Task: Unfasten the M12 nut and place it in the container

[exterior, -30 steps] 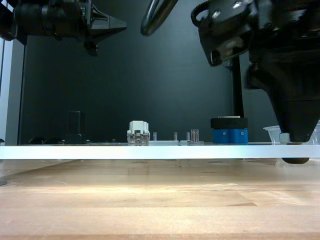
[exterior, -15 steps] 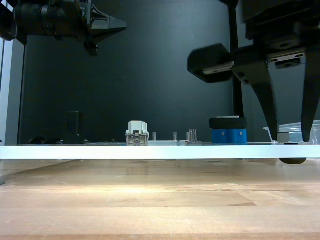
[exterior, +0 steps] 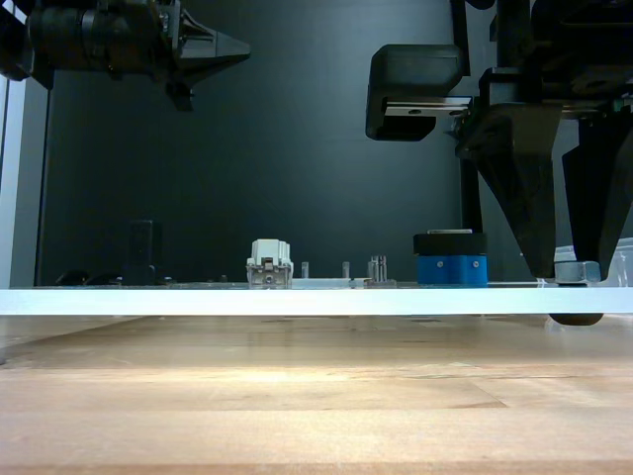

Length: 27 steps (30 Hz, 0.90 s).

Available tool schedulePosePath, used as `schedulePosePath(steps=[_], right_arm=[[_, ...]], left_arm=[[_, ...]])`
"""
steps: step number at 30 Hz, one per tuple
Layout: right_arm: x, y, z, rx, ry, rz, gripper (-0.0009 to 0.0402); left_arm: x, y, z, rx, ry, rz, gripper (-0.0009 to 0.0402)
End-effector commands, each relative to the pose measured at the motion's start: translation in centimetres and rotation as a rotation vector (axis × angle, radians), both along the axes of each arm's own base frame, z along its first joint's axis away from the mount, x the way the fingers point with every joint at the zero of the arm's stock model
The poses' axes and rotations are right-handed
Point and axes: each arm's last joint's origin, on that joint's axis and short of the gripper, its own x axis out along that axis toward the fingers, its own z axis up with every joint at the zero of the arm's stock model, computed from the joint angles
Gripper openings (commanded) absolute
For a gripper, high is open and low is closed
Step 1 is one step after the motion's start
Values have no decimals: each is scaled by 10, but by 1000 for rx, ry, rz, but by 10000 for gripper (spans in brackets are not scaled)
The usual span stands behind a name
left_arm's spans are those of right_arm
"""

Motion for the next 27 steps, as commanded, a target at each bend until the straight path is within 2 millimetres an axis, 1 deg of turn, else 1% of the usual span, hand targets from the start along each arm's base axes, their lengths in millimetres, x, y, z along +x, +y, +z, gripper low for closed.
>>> schedulePosePath(steps=[1,5,13,15,17,19,22,25,27], right_arm=[[0,0,-1,10,5,-6,92],[0,1,-1,21,9,-12,132],[-1,1,0,29,19,-56,236],[-3,1,3,30,20,-57,254],[-5,0,8,33,28,-112,265],[-8,-1,16,51,29,-239,266],[-10,-3,28,109,20,-549,251],[-12,-4,32,159,31,-882,212],[-13,-5,32,174,53,-1043,175]], left_arm=[[0,0,0,0,0,0,0],[0,0,0,0,0,0,0],[0,0,0,0,0,0,0],[0,0,0,0,0,0,0],[0,0,0,0,0,0,0],[0,0,0,0,-1,0,0],[0,0,0,0,-1,0,0],[0,0,0,0,-1,0,0],[0,0,0,0,0,0,0]])
